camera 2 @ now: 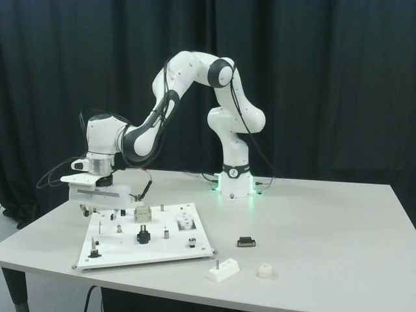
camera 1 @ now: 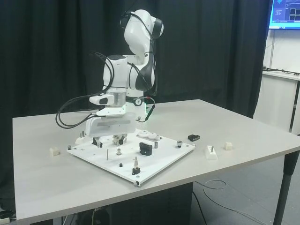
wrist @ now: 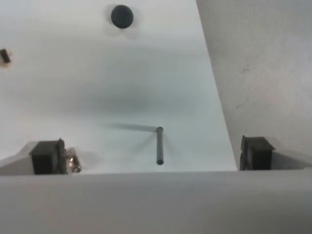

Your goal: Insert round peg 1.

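A thin grey round peg (wrist: 159,146) stands upright on the white board (wrist: 97,87). It is also visible as a slim pin (camera 1: 108,153) near the board's left part in the first room view and as the same peg (camera 2: 99,225) in the second room view. My gripper (wrist: 152,155) hovers just above it, open wide. One black fingertip (wrist: 48,157) and the other (wrist: 256,153) stand far apart on either side of the peg, touching nothing. From the room the gripper (camera 1: 110,140) hangs low over the board (camera 1: 159,161).
A black round knob (wrist: 122,16) sits on the board beyond the peg. Other small fixtures stand on the board (camera 2: 162,250), among them a black knob (camera 2: 143,236). Off the board lie a white block with a pin (camera 2: 222,269), a white cube (camera 2: 264,270) and a black connector (camera 2: 246,242).
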Tool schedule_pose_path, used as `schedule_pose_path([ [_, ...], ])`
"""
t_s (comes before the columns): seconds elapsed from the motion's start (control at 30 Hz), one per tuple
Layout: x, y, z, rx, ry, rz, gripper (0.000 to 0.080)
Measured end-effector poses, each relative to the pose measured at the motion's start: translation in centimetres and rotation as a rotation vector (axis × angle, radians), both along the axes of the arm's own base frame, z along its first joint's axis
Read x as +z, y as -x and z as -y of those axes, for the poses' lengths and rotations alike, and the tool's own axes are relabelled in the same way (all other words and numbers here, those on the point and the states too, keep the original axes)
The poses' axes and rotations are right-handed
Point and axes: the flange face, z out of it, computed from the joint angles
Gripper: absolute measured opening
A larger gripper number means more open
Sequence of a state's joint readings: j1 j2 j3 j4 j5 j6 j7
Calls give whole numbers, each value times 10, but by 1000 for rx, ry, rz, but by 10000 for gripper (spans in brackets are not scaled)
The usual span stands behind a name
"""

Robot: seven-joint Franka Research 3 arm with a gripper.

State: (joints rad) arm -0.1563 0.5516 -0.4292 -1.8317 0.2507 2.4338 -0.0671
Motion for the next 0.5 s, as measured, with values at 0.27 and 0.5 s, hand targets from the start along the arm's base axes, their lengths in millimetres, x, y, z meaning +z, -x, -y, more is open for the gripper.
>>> schedule_pose_path([
  [0.27, 7, 0, 0, 0, -2, 2, 799],
  [0.5, 10, 2, 5, -7, 2, -1, 800],
])
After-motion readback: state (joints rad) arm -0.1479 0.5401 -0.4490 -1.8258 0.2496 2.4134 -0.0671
